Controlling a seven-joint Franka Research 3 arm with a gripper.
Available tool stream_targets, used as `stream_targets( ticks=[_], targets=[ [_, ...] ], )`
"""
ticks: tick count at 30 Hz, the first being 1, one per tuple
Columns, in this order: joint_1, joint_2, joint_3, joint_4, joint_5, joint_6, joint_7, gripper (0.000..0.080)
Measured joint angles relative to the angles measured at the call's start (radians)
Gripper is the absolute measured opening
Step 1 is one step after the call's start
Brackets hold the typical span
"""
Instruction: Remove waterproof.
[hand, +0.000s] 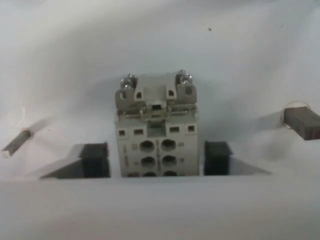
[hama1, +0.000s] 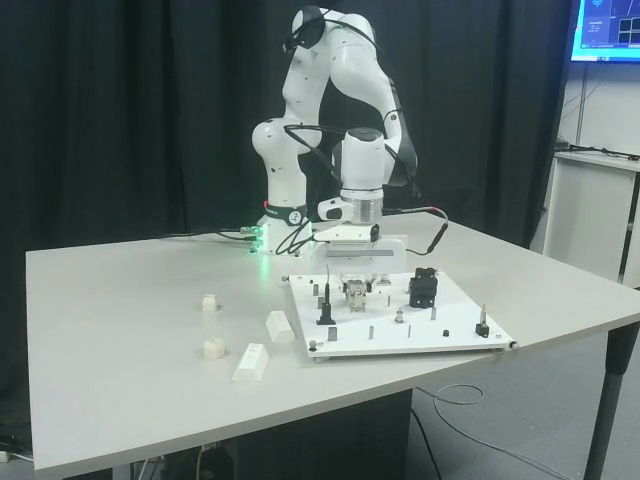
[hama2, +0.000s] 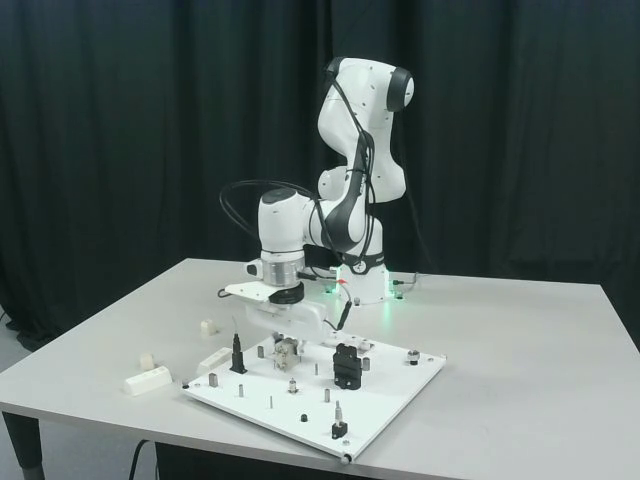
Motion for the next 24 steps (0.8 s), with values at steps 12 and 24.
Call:
stream_targets(
  ticks=[12,24],
  targets=[
    [-0.002,-0.001,0.001,0.0,-0.018,-0.002,-0.001,0.0315],
    [-0.002,-0.002,0.001,0.0,-0.018,-0.002,0.0,0.0315]
  ],
)
